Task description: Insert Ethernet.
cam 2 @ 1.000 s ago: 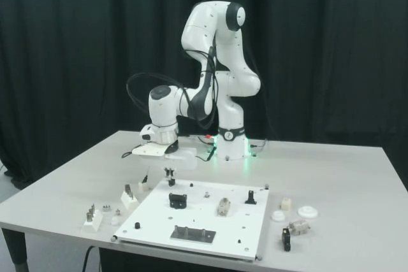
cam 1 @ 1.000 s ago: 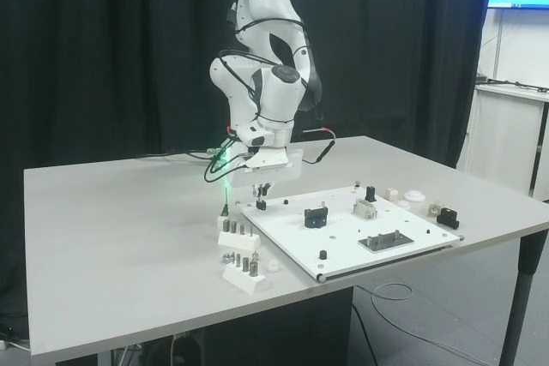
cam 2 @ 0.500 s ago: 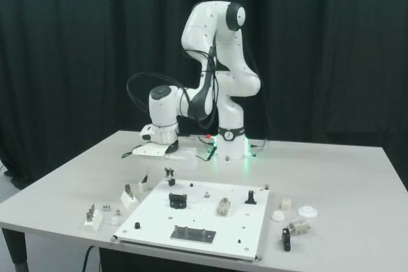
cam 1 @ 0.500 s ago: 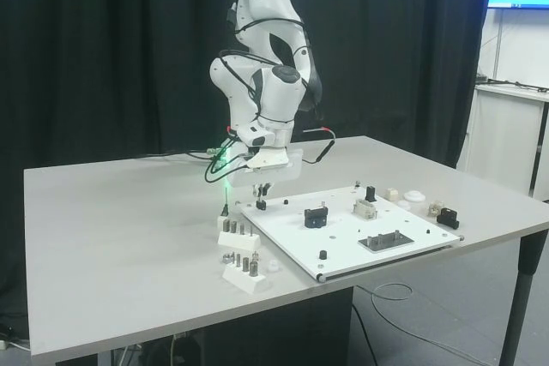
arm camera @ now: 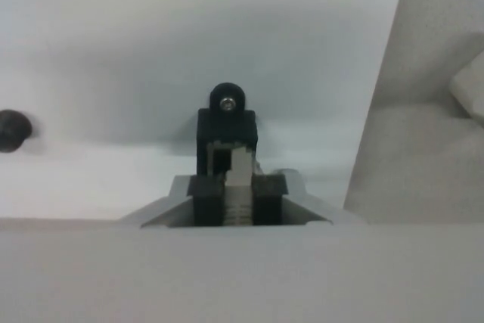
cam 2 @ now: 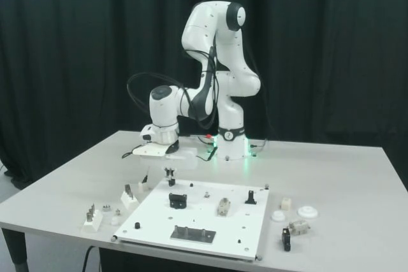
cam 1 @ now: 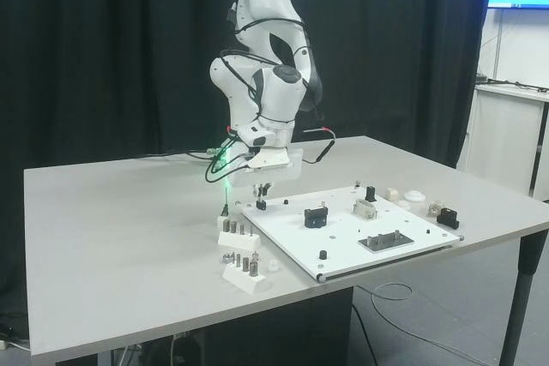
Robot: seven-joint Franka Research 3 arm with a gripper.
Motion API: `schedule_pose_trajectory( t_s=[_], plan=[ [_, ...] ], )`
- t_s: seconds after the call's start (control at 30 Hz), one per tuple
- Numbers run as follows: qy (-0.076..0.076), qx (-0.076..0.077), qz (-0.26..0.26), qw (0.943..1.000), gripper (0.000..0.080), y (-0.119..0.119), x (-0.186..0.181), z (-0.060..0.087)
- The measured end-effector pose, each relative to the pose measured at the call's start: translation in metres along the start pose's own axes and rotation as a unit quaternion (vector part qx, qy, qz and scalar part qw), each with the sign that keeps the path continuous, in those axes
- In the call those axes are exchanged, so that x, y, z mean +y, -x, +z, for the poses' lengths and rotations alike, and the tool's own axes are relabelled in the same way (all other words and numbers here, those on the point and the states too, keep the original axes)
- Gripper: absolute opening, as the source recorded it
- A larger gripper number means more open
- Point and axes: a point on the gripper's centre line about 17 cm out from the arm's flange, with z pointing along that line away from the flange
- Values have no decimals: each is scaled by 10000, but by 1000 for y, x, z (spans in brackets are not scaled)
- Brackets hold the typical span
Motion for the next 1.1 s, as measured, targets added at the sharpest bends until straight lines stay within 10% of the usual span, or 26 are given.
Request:
schedule_pose_trajectory(
  t_s=[1.1],
  plan=[
    [43,-15,-97,9999,75,1,-5,-7]
  ],
)
